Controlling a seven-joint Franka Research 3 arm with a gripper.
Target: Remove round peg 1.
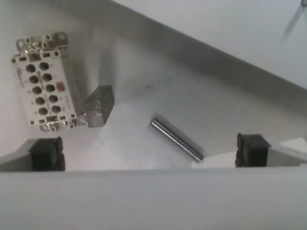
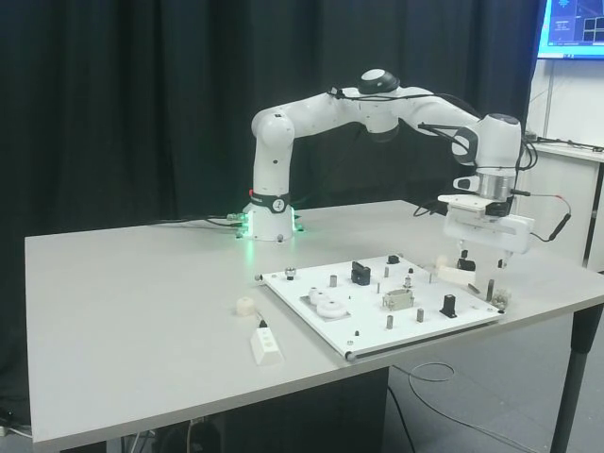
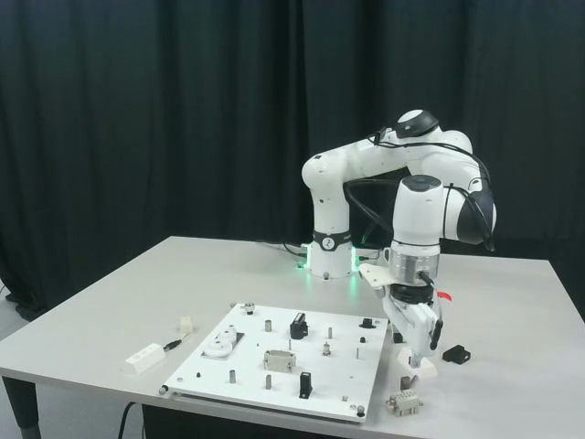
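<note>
A slim metal round peg (image 1: 176,140) lies flat on the grey table, off the white peg board (image 3: 206,373). In the wrist view it lies between and below my black fingertips (image 1: 46,153), nearer the other one, and touches neither. My gripper (image 1: 148,151) is open and holds nothing. From the room views the gripper (image 3: 417,358) hangs a little above the table just past the board's edge (image 2: 425,327), pointing down (image 2: 479,263). I cannot make out the peg in either room view.
A white connector with rows of holes (image 1: 43,88) (image 3: 403,402) and a small grey block (image 1: 99,105) lie on the table beside the peg, near the table's edge. A black part (image 3: 456,354) sits close by. Pegs and fittings stand on the board. A white box (image 2: 266,345) lies beyond it.
</note>
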